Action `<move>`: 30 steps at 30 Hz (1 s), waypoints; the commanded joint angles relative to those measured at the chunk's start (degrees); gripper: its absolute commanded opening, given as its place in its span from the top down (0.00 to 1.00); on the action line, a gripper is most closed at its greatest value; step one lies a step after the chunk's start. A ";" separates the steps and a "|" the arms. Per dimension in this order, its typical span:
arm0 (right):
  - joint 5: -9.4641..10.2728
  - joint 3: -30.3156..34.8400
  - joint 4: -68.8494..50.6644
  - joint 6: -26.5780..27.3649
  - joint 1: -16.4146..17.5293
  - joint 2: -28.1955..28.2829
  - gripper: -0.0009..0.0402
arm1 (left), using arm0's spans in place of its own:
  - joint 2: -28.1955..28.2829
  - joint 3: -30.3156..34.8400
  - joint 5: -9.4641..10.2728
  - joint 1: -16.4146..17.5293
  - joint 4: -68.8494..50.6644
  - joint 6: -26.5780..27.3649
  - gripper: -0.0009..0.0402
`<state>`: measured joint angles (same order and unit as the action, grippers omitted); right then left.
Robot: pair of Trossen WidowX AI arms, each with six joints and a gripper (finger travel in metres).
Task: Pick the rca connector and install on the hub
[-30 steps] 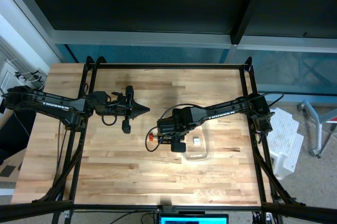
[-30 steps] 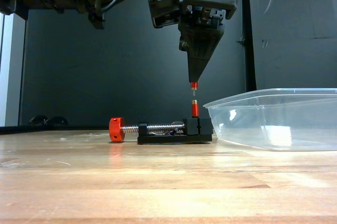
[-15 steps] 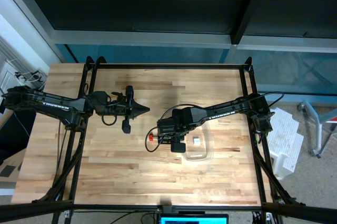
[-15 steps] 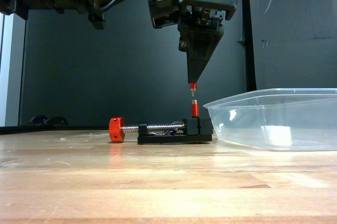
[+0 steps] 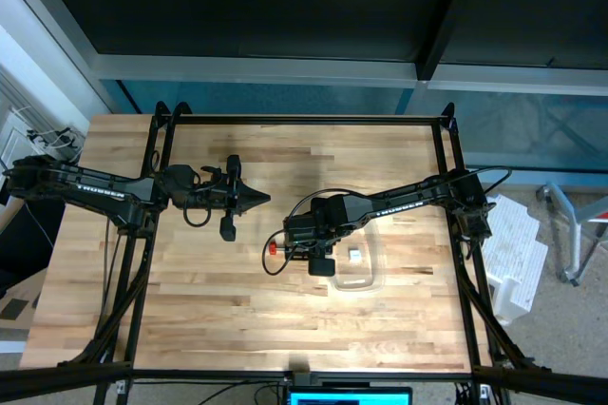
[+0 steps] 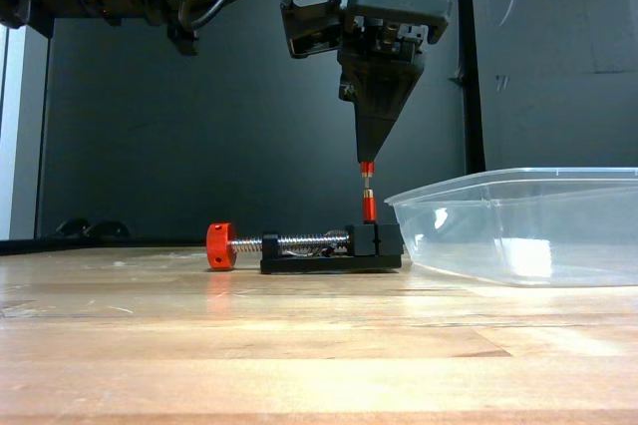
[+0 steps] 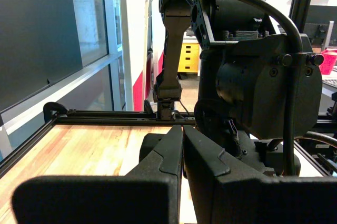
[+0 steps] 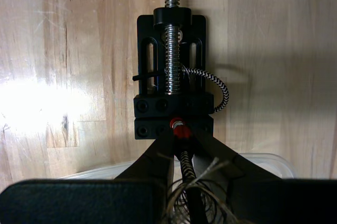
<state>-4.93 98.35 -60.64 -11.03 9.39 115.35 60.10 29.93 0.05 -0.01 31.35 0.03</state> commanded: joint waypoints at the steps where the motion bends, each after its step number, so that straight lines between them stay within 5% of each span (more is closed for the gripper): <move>1: -0.02 -0.02 0.15 0.02 0.02 -0.04 0.98 | 0.02 0.02 0.00 0.00 0.02 -0.02 0.98; 30: 0.46 -4.15 4.83 1.77 -0.48 -0.04 0.98 | 0.02 0.02 0.00 0.00 0.02 -0.02 0.98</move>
<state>-4.27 94.45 -55.99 -9.30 8.99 115.22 60.10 29.93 0.08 -0.01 31.35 0.03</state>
